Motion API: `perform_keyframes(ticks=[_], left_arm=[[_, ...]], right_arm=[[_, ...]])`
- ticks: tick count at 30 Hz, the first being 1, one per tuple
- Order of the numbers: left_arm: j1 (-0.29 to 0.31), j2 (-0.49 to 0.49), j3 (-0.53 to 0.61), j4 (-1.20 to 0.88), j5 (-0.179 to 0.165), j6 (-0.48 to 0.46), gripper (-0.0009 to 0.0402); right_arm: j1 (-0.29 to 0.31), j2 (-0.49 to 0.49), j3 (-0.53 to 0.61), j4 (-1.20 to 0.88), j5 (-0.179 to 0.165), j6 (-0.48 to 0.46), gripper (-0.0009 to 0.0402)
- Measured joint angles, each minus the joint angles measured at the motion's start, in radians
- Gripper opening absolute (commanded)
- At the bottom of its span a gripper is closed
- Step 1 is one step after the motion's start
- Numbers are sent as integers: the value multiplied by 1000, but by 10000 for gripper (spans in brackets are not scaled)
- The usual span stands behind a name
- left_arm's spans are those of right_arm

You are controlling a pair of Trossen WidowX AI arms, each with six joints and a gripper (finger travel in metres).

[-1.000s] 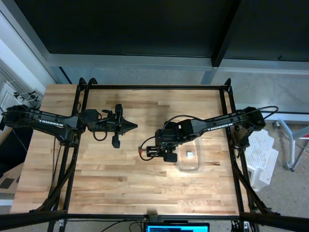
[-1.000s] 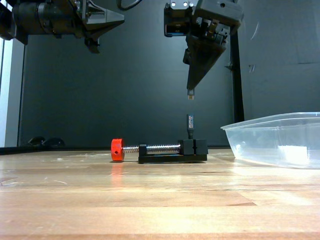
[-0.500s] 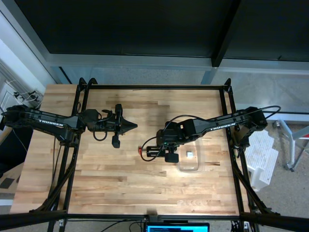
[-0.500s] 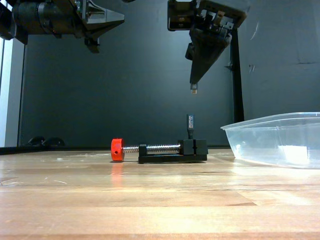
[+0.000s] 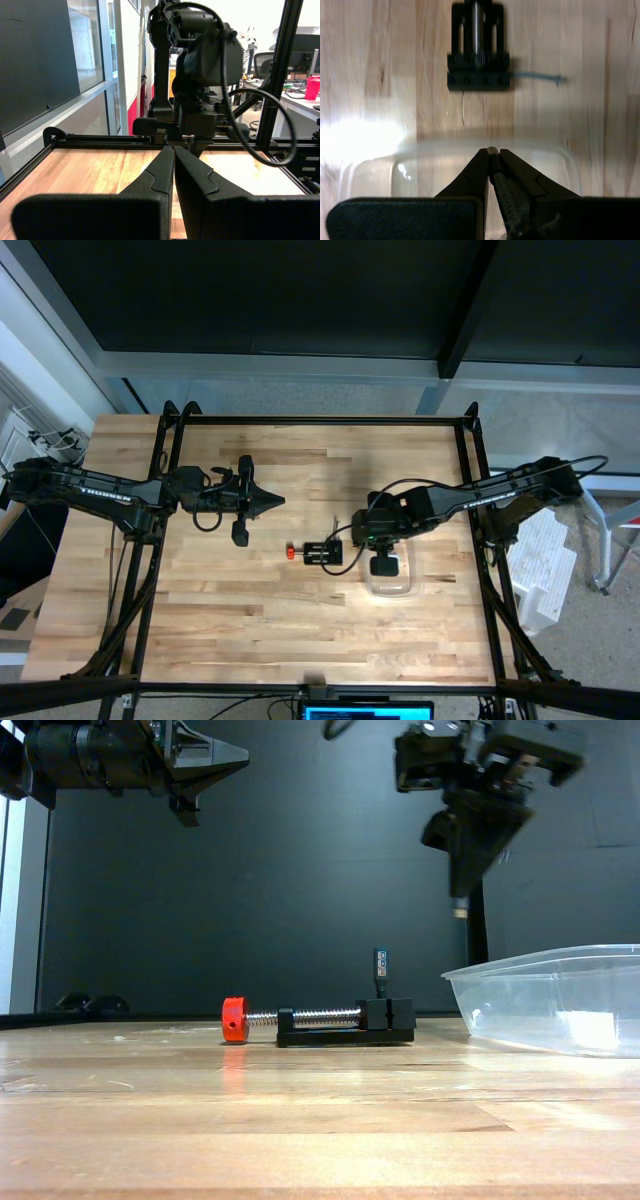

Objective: Remove the USB-C connector from taskboard and place in the container

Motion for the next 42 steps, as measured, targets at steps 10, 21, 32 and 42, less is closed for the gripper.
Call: perform_keyframes(ticks=[10,21,32,42], left_arm=[[0,0,0,0,0,0,0],[0,0,0,0,0,0,0],[0,0,0,0,0,0,0],[0,0,0,0,0,0,0]], right_arm=[[11,-133,-163,6,0,10,0],[18,-187,-252,8,10,16,1],[24,-191,-256,25,27,27,90],[28,-198,-255,26,27,37,139]])
